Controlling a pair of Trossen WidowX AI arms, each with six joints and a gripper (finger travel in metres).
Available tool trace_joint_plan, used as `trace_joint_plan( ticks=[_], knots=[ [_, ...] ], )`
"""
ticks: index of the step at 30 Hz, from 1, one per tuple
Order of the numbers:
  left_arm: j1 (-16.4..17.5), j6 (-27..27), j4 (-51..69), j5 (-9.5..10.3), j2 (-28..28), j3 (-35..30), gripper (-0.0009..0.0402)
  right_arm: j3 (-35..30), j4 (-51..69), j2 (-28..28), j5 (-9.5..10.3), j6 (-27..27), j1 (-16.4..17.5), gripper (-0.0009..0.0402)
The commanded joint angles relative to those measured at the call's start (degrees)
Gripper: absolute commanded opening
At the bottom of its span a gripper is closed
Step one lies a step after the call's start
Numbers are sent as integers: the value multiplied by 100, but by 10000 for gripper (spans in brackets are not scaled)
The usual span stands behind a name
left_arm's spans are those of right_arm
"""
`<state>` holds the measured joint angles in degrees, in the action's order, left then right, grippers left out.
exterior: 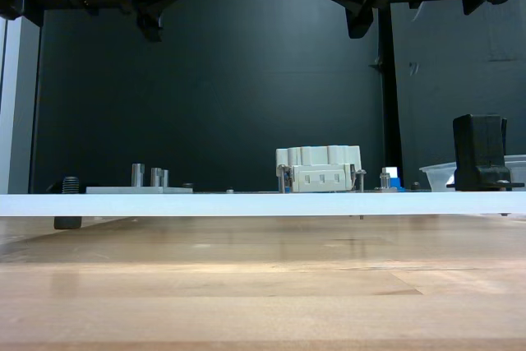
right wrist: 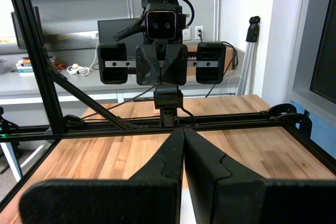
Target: Pick the USB connector and install on taskboard
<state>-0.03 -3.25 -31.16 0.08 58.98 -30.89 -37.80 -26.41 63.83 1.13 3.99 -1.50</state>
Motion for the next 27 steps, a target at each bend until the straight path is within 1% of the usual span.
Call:
trace_joint_plan(
  ticks=[1,7,10,12,22,27],
  knots=[
    [2,2,-2,-2,0,2,0,-2,-2,2,15,-151,2,0],
    [2,2,-2,-2,0,2,0,-2,0,2,15,-125,4,0],
    [2,2,-2,-2,0,2,0,-2,92,0,20,138,2,0],
    [4,2,-2,-2,0,2,0,-17,313,-7,22,142,0,0],
    [4,2,-2,-2,0,0,0,-702,3206,-170,-9,105,0,0],
    [2,2,-2,-2,0,0,0,-1010,4393,-317,-9,17,0,0]
  ],
)
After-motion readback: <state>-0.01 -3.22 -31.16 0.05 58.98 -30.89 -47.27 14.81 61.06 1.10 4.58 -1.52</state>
